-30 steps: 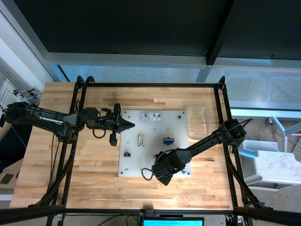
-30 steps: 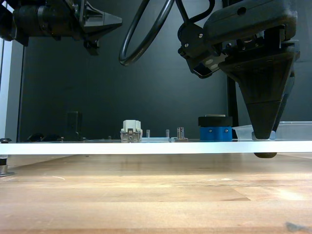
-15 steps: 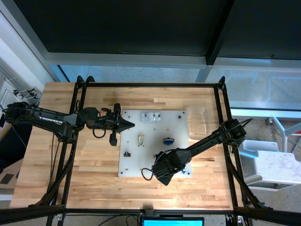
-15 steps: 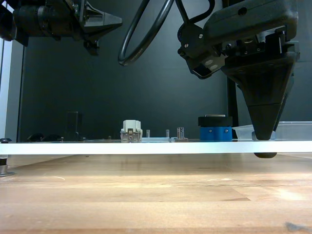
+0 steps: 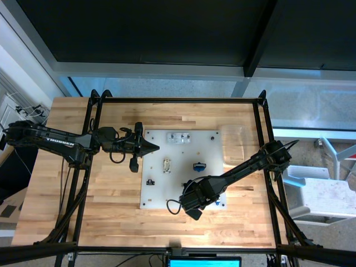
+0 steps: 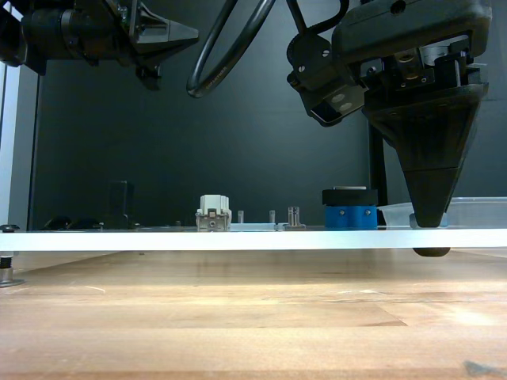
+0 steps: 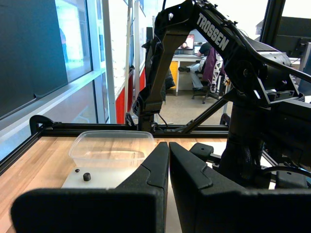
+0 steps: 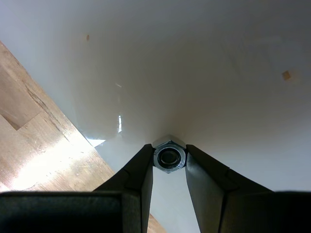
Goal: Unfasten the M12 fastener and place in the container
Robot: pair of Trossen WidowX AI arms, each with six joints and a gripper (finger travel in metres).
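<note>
The small silver M12 nut sits low against the white board, a dark core filling its hole, on its stud. My right gripper is shut on it, one finger on each flat. In the high view the right gripper points down at the board's near right edge; in the low view its fingertips hide the nut. The clear container stands off the board's far right and looks empty. My left gripper hovers shut over the board's far left edge, holding nothing.
On the board stand a blue part, a white connector and small posts. A black post sits in front of the container. Black frame rails border the wooden table.
The right wrist has turned a little about the nut while staying at the same spot; its cable loop has shifted. The left arm has not moved.
</note>
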